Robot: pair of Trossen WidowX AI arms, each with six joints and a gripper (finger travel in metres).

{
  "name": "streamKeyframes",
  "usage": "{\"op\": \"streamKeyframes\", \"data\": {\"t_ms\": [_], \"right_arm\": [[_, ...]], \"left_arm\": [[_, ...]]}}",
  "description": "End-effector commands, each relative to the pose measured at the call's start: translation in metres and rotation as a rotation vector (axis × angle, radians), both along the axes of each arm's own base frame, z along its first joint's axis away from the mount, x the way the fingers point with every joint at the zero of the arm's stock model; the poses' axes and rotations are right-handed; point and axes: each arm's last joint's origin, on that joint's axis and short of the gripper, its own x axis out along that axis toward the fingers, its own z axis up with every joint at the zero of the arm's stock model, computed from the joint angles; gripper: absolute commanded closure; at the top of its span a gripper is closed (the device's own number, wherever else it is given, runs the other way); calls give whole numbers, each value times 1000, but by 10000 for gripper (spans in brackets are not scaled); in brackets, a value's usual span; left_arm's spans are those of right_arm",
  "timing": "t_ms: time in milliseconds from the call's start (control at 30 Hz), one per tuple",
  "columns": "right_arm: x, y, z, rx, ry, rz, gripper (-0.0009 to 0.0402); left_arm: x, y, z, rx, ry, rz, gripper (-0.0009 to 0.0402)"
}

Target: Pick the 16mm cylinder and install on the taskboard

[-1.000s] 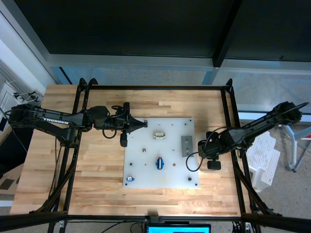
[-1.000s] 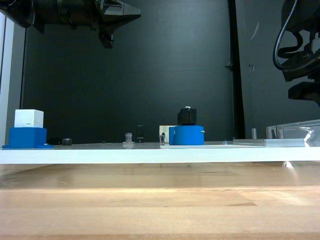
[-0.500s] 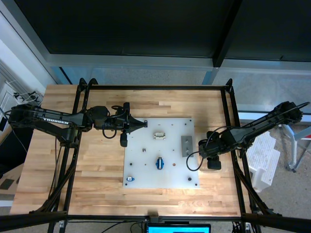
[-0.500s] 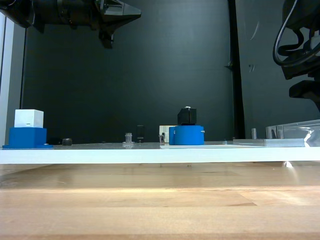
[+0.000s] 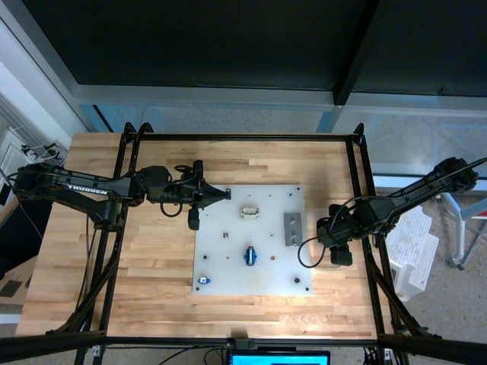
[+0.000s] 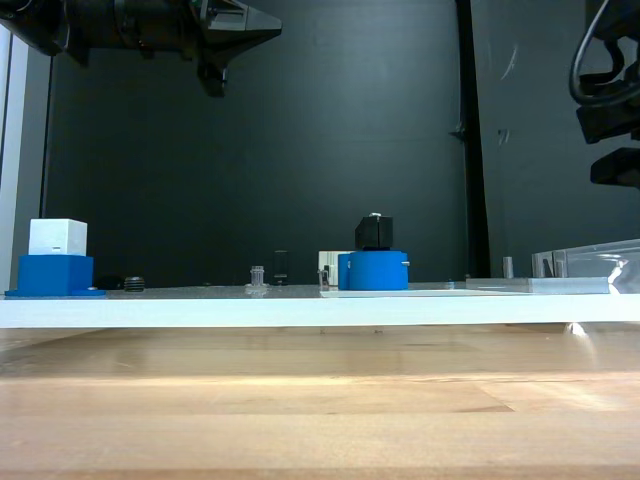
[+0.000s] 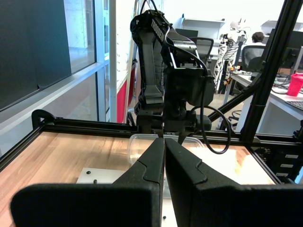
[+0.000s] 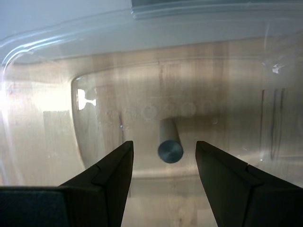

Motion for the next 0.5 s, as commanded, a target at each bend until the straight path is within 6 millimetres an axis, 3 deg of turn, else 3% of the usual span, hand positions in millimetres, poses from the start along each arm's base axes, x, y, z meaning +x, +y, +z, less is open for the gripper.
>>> {"op": "streamKeyframes", "data": {"t_ms": [33, 500], "right_arm": [[-2, -1, -2, -8, 13, 2, 212], [-2, 0, -21, -11, -1, 2, 212]], "left_arm": [[0, 0, 0, 0, -1, 0, 393], [0, 0, 0, 0, -1, 0, 393]]}}
